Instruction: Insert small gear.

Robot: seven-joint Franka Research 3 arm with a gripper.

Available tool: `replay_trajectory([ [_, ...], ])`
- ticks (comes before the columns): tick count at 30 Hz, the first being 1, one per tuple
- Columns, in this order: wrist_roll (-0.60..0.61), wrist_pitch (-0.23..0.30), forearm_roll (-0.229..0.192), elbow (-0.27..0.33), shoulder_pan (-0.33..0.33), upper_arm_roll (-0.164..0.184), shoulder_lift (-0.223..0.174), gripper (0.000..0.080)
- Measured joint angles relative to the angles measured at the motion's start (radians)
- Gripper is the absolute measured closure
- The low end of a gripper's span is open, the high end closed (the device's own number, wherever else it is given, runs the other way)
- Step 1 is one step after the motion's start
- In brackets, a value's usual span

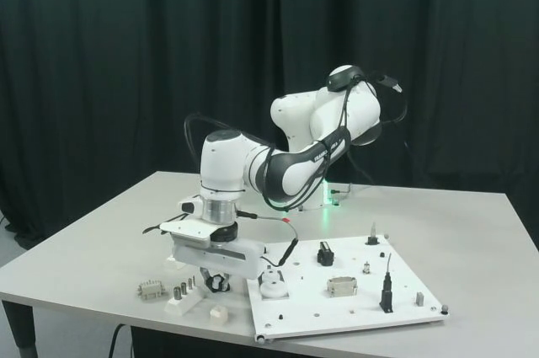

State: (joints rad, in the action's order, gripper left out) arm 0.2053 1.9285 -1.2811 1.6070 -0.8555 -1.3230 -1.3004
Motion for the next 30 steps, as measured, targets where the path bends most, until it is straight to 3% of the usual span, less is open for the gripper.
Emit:
replay_trajectory([
  [19, -0.019, -0.002, 0.002, 0.0, 0.001, 0.0, 0.0, 0.0601],
  [30, -0.052, -0.067, 0.002, -0.006, -0.006, -0.018, 0.006, 0.0601],
])
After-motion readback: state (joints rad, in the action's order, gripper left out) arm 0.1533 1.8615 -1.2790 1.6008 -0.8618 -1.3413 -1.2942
